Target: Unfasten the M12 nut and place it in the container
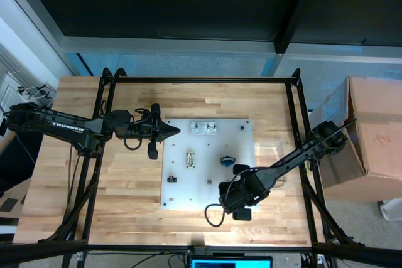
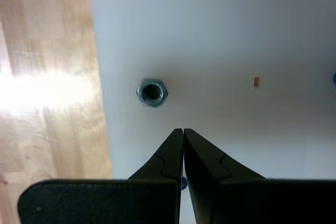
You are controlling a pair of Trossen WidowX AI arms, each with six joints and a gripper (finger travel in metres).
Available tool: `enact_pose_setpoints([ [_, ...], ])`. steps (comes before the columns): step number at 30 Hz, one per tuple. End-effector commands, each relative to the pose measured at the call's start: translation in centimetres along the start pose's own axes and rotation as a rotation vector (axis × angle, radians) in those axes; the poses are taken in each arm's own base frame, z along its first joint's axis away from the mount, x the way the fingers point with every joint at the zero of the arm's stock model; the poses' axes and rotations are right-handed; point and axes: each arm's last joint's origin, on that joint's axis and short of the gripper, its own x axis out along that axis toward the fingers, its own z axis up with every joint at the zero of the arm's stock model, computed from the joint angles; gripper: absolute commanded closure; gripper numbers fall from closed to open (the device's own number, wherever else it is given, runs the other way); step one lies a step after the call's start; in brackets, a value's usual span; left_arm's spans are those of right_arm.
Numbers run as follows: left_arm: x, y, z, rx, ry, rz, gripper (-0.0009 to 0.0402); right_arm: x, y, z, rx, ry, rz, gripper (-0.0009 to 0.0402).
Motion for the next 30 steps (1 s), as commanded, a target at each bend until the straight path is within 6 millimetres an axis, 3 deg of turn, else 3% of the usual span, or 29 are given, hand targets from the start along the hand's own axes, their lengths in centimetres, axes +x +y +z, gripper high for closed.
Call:
enact_pose_setpoints([
  [1, 0.0, 0.0, 0.0, 0.0, 0.0, 0.0, 0.0393, -0.2, 0.3, 0.1, -0.007, 0.013, 0.063, 0.0393],
  [7, 0.0, 0.0, 0.0, 0.0, 0.0, 0.0, 0.0393, 0.0, 0.8, 0.4, -0.022, 0.004, 0.136, 0.0393],
  [15, 0.0, 0.0, 0.0, 0.0, 0.0, 0.0, 0.0393, 2.3, 1.3, 0.6, -0.038, 0.041, 0.143, 0.0393],
  [30, 0.0, 0.0, 0.0, 0.0, 0.0, 0.0, 0.0393, 2.9, 1.2, 0.7, -0.051, 0.022, 0.153, 0.0393],
])
